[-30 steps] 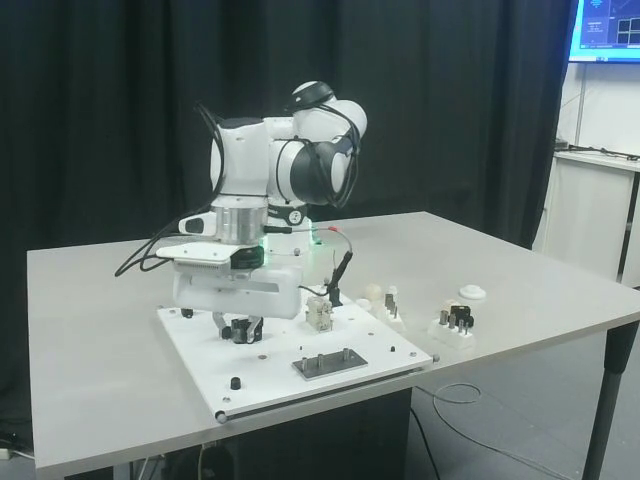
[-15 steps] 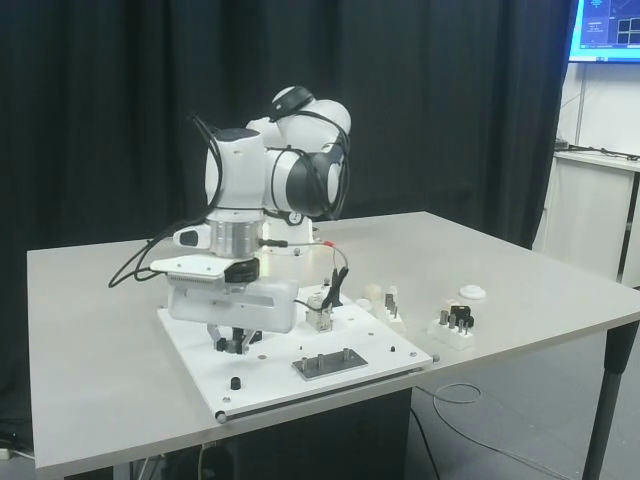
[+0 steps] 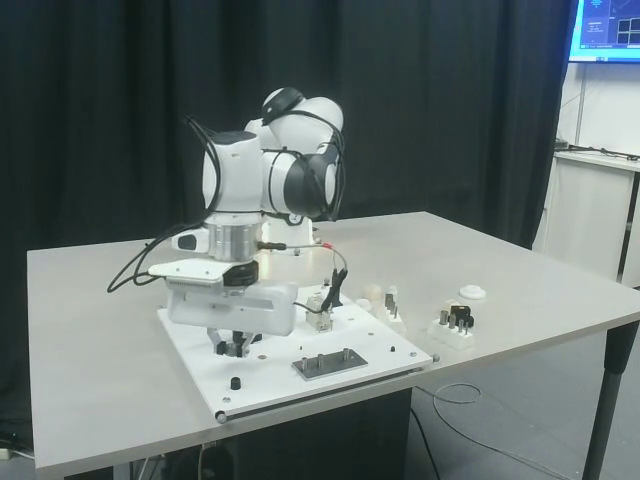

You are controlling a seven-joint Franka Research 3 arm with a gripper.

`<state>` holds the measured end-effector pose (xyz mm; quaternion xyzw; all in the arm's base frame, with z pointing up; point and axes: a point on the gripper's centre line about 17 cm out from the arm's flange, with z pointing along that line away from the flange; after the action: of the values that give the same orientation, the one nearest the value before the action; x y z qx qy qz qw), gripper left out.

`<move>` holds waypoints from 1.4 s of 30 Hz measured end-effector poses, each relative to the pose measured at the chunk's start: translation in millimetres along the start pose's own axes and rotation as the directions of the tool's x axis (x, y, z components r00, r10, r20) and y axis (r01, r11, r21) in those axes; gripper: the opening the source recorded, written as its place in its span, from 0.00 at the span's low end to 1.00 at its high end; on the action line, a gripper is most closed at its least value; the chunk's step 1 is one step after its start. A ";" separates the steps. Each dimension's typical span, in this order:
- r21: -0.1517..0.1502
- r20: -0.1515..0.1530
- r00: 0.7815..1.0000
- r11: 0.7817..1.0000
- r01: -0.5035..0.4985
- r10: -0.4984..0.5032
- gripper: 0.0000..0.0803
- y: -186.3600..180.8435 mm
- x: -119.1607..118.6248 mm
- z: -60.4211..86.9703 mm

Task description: Insert bolt 4.

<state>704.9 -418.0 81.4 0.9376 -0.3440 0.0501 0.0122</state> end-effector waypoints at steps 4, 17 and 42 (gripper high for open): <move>0.001 0.000 1.000 1.000 -0.008 0.008 0.28 0.2 0.0 2.6; 0.000 0.004 0.999 0.999 -0.046 0.046 0.28 -1.7 -2.2 12.3; 0.015 -0.071 0.992 0.995 -0.102 0.102 0.28 -7.3 16.9 19.6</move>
<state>724.1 -424.4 63.7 0.9164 -0.3905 0.0861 0.0166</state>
